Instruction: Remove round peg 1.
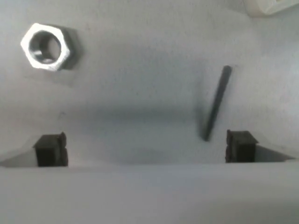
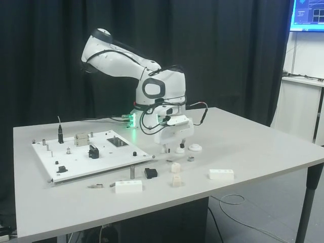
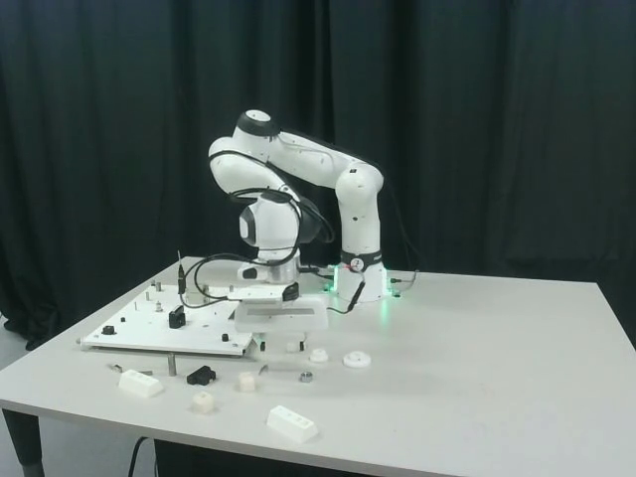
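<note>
The wide grey worktop (image 2: pixel 263 147) carries everything here. The white jointed robot arm (image 2: pixel 121 61) rises from its base at the back and bends forward and down. On the worktop's left side lies a flat white square task board (image 2: pixel 86 162) studded with small black and grey fittings. The arm's hand (image 2: pixel 173 147) hangs low just off the board's 3 o'clock edge, close above the worktop.

Seen from the wrist, the hand's two black finger pads (image 1: pixel 50 149) stand spread wide, with nothing between them. A thin black round peg (image 1: pixel 216 102) lies flat on the grey surface, loose, close to one pad but apart from it, slightly tilted from 12 toward 1 o'clock. A grey metal hex nut (image 1: pixel 48 46) sits well apart from the peg, toward 10 o'clock.

Small white blocks (image 2: pixel 221 174) and white round pieces (image 2: pixel 195 148) are scattered on the worktop in front of the hand, with a small black part (image 2: pixel 150 172) among them.
</note>
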Available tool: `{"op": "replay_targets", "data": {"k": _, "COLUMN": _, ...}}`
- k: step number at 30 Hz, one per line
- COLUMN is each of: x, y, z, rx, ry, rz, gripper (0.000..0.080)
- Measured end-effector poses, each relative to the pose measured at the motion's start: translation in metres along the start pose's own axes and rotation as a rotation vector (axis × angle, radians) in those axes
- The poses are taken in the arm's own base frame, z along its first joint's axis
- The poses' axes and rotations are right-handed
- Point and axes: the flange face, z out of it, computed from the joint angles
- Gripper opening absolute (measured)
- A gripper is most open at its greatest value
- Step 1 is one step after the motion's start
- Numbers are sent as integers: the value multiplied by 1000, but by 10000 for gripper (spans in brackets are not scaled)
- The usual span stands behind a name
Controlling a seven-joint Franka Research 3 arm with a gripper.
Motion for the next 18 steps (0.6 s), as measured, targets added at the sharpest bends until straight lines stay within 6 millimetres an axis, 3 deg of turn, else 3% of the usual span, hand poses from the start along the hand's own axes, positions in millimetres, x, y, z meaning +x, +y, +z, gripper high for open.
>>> {"op": "replay_targets", "data": {"k": 6, "x": -1, "y": -7, "z": -8, "rx": -4, "ry": 9, "rz": 3, "gripper": 711}}
{"op": "replay_targets", "data": {"k": 7, "x": -2, "y": -8, "z": -9, "rx": -5, "ry": 10, "rz": 3, "gripper": 778}}
{"op": "replay_targets", "data": {"k": 9, "x": -3, "y": -9, "z": -12, "rx": -10, "ry": 12, "rz": 4, "gripper": 795}}
{"op": "replay_targets", "data": {"k": 18, "x": -5, "y": -14, "z": -21, "rx": -25, "ry": 12, "rz": 6, "gripper": 799}}
